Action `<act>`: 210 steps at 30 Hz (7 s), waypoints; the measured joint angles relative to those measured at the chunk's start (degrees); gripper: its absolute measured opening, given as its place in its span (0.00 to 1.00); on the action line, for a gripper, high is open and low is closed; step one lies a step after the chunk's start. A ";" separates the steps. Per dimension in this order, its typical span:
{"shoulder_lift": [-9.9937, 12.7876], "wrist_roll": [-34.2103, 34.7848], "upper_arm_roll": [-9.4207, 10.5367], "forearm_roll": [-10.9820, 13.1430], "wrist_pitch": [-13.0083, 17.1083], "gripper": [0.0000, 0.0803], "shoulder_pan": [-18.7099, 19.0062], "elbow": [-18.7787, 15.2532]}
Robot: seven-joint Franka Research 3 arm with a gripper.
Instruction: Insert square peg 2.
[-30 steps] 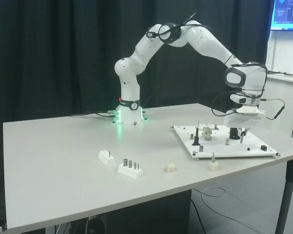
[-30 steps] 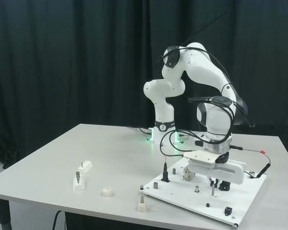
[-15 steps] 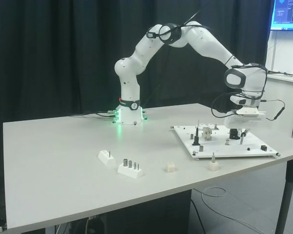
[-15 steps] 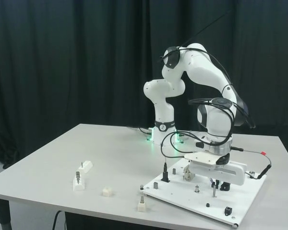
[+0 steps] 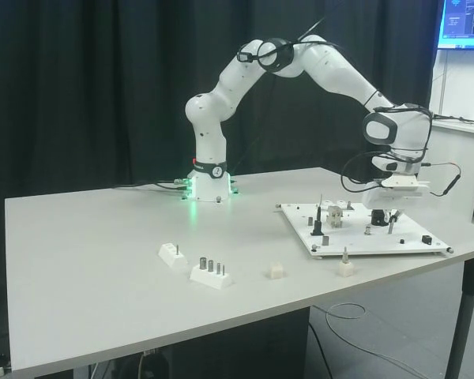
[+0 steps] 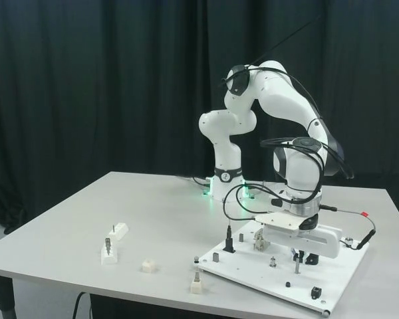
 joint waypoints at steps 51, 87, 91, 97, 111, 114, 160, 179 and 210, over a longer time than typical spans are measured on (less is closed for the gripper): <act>0.11 1.06 0.21 0.07 0.44 0.09 0.15 -0.02; -0.02 2.85 0.15 0.09 -0.74 0.09 0.71 -0.05; 0.01 3.07 0.10 0.09 -0.58 0.09 0.71 -0.05; 0.02 3.22 0.05 0.09 -0.45 0.09 0.70 -0.06; 0.01 1.93 0.05 0.09 -0.51 0.09 0.72 -0.06; 0.00 0.69 0.05 0.09 -0.55 0.09 0.72 -0.06; 0.00 6.50 -0.10 0.08 -0.35 0.09 0.73 -0.06; 0.01 13.53 -0.09 0.08 0.03 0.09 0.78 -0.11; -0.02 4.36 0.00 0.08 -0.30 0.09 0.84 -0.24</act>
